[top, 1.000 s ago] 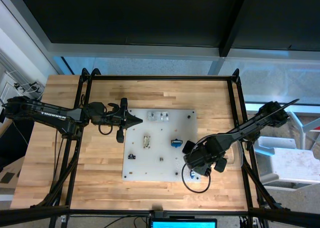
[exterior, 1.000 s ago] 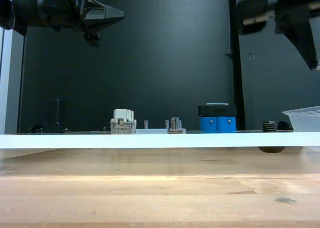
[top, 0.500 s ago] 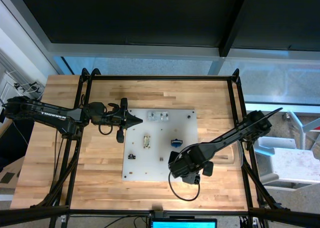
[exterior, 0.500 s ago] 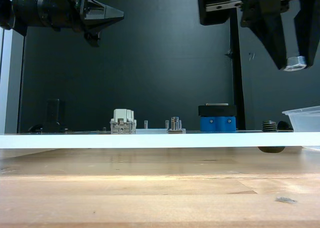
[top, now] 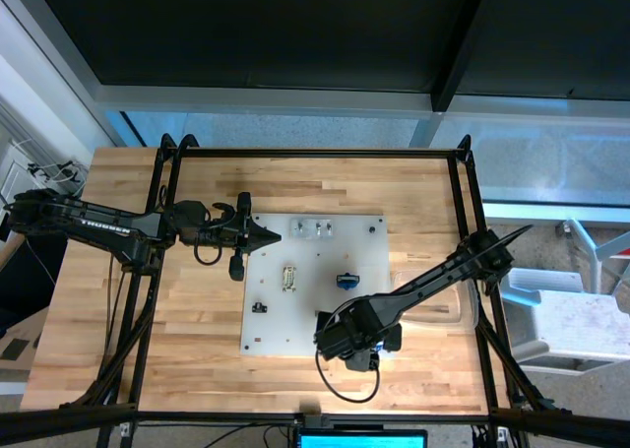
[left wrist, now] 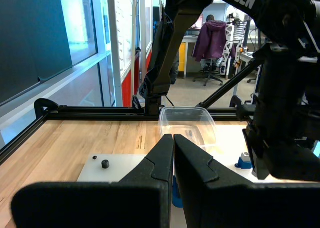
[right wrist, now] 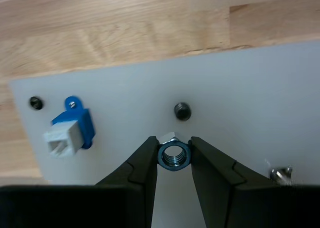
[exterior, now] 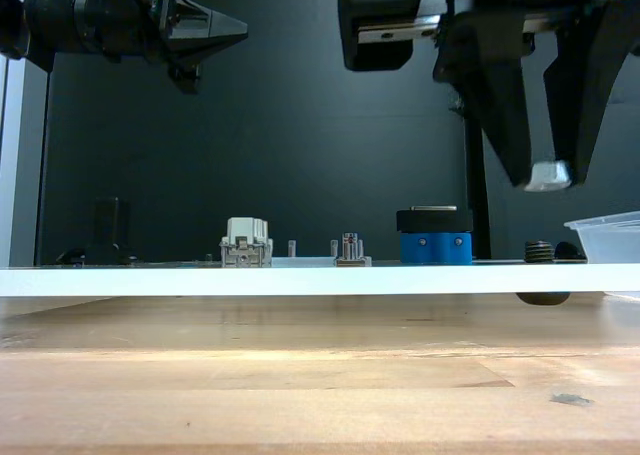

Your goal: Pick the M12 fastener and fasten on the M12 threads

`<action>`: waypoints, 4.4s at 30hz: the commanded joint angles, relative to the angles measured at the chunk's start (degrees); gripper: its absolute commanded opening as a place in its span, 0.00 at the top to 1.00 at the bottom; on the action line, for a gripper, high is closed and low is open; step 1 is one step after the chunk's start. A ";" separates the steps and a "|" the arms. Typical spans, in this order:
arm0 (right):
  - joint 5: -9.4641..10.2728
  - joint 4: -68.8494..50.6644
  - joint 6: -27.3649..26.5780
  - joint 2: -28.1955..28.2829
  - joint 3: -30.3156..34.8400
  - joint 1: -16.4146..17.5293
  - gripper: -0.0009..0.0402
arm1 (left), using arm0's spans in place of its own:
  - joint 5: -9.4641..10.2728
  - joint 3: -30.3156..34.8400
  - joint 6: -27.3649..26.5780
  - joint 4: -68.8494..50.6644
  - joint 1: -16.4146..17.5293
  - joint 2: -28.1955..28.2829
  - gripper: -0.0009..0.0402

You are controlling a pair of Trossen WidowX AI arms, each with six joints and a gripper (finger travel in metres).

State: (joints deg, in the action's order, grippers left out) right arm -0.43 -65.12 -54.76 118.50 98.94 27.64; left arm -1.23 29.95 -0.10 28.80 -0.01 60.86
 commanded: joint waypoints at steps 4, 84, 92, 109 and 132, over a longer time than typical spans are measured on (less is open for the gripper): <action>0.02 0.90 0.02 0.17 -0.11 0.02 0.93 | -0.02 0.00 0.00 0.02 0.00 0.00 0.98; 0.13 4.59 43.71 4.02 -0.55 0.37 0.93 | -0.02 0.00 0.00 0.02 0.00 0.00 0.98; 0.15 4.61 69.44 4.02 -0.57 0.37 0.93 | -0.02 0.00 0.00 0.02 0.02 0.00 0.98; 0.13 4.59 133.33 4.02 -0.57 0.37 0.93 | -0.02 0.00 0.00 0.00 0.02 0.00 0.98; -0.02 4.57 202.22 4.02 -0.57 0.37 0.93 | -0.02 0.00 0.00 0.02 0.00 0.00 0.98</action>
State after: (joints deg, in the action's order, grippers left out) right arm -0.36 -60.51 142.58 122.52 98.35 28.01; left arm -1.26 29.95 -0.12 28.80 -0.01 60.84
